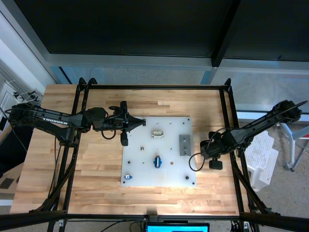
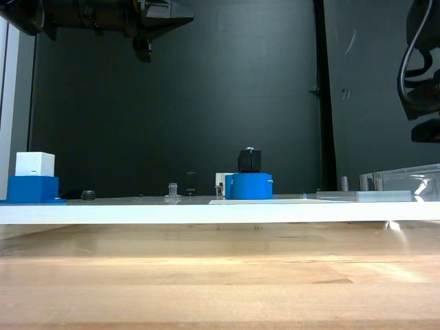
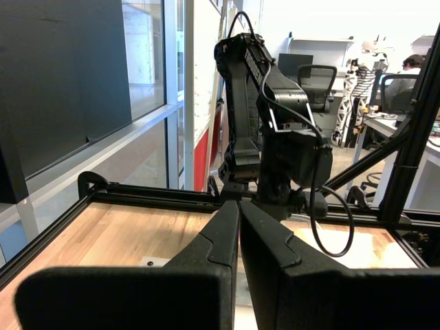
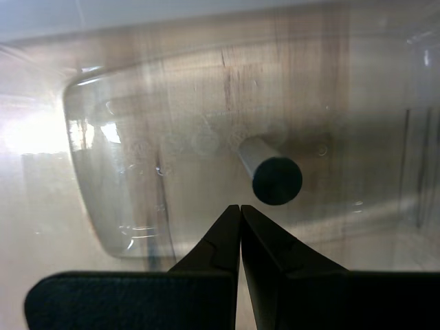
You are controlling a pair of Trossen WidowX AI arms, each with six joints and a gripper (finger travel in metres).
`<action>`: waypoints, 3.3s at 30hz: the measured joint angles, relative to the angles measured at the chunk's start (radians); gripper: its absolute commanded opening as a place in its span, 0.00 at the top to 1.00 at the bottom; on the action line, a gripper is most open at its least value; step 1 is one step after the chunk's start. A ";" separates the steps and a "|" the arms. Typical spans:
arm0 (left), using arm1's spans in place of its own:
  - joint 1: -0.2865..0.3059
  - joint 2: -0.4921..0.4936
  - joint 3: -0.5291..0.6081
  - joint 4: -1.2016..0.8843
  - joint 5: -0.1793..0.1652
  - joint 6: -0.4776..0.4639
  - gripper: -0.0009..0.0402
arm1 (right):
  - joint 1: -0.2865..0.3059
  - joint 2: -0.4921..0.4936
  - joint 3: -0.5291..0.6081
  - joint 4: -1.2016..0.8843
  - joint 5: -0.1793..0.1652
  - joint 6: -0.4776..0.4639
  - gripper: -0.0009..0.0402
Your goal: Pick the 16mm cylinder and install on the taskboard
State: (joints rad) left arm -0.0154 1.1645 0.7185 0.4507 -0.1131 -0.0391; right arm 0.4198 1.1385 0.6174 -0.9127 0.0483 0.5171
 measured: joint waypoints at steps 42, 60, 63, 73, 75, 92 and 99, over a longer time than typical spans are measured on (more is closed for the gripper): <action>0.000 0.000 0.000 0.000 0.000 0.000 0.98 | -0.004 -0.037 0.262 -0.272 0.064 0.003 0.98; 0.000 0.000 0.000 0.000 0.000 0.000 0.98 | -0.063 -0.008 0.243 -0.236 0.064 0.029 0.85; 0.000 0.000 0.000 0.000 0.000 0.000 0.98 | -0.063 -0.006 0.241 -0.225 0.064 0.029 0.75; 0.000 0.000 0.000 0.000 0.000 0.000 0.98 | -0.063 0.023 0.239 -0.218 0.091 0.035 0.48; 0.000 0.000 0.000 0.000 0.000 0.000 0.98 | -0.063 0.023 0.239 -0.217 0.092 0.035 0.46; 0.000 0.000 0.000 0.000 0.000 0.000 0.98 | -0.062 0.037 0.195 -0.166 0.090 0.035 0.45; 0.000 0.000 0.000 0.000 0.000 0.000 0.98 | -0.061 0.060 0.159 -0.114 0.090 0.035 0.45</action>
State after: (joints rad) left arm -0.0154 1.1648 0.7185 0.4507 -0.1131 -0.0391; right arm 0.3584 1.1984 0.7761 -1.0267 0.1387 0.5522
